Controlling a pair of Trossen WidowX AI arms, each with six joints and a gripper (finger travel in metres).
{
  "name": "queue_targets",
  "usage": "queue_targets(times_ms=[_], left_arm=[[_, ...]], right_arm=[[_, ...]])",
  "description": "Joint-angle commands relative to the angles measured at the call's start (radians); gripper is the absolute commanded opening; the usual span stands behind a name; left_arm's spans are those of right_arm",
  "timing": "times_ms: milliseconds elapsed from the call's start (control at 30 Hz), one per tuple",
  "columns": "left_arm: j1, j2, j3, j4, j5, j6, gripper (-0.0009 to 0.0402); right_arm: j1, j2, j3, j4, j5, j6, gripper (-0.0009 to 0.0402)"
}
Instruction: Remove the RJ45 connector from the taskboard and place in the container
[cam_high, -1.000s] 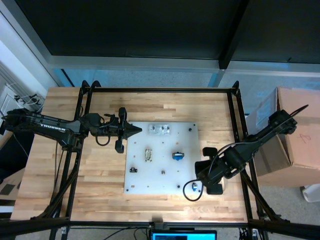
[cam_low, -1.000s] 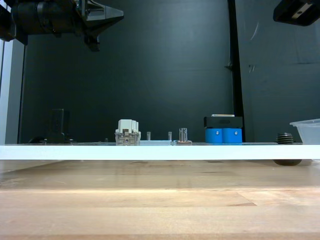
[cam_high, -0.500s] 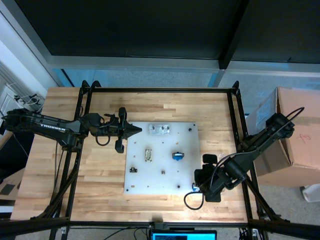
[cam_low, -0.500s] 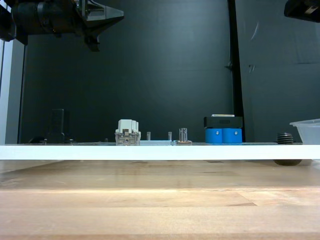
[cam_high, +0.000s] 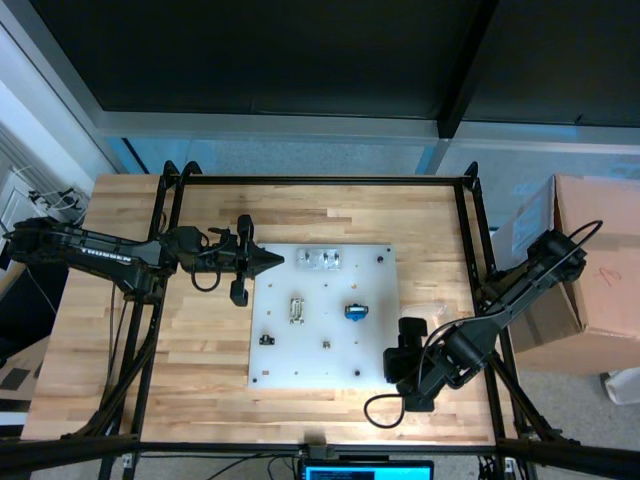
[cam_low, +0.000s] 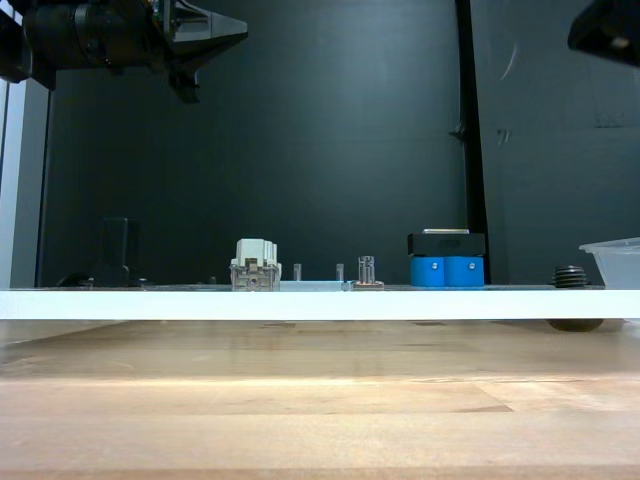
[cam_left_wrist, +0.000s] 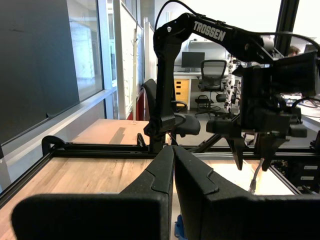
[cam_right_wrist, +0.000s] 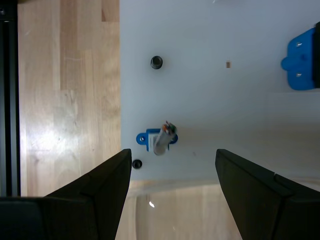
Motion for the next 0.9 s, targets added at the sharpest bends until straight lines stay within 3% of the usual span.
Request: queue_targets(times_ms=[33, 667, 900], left_arm=[[0.000, 0.000, 0.000, 0.000, 0.000, 0.000, 0.0000], [0.000, 0.000, 0.000, 0.000, 0.000, 0.000, 0.0000], [0.000, 0.000, 0.000, 0.000, 0.000, 0.000, 0.0000]], right_arm=[[0.000, 0.000, -0.040, 0.059, 0.018, 0.006, 0.0234], [0.020, 0.034, -0.153, 0.222, 0.018, 0.019, 0.0233], [0.021, 0.034, -0.177, 0.245, 0.019, 0.020, 0.0210]])
